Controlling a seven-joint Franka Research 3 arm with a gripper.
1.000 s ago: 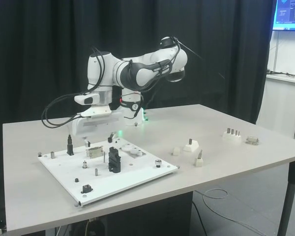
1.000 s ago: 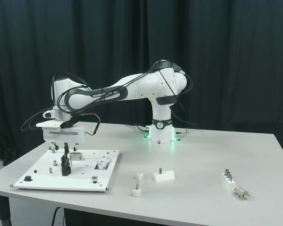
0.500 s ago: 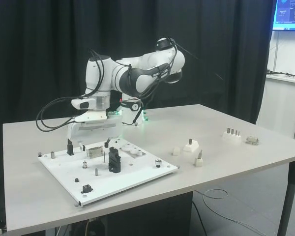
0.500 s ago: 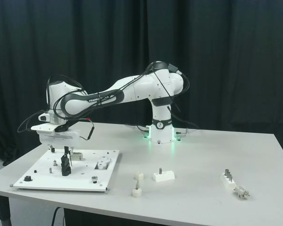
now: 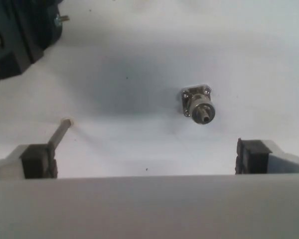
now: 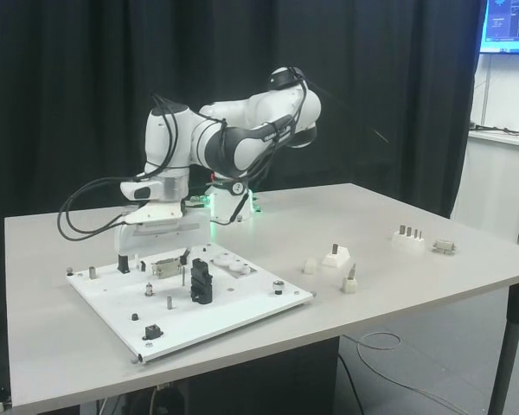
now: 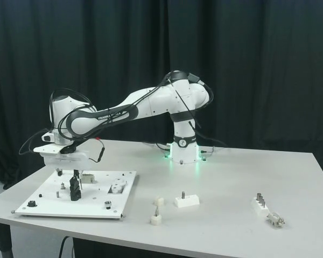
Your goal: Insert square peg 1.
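White arm (image 6: 233, 138) reaches over the white board (image 6: 186, 298) — tool (image 6: 153, 257) low above it.

one white board (image 6: 209, 313), three small white blocks (image 6: 335, 256)

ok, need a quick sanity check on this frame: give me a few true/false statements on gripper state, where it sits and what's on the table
1. The gripper is open with nothing between its fingers. True.
2. The gripper hangs over the white rectangular assembly board. True.
3. The gripper is closed on a grey peg. False: it holds nothing; a thin grey peg stands in the board beside one finger.
4. The white holder with three grey pegs sits on the board. False: it rests on the grey table, far from the board.
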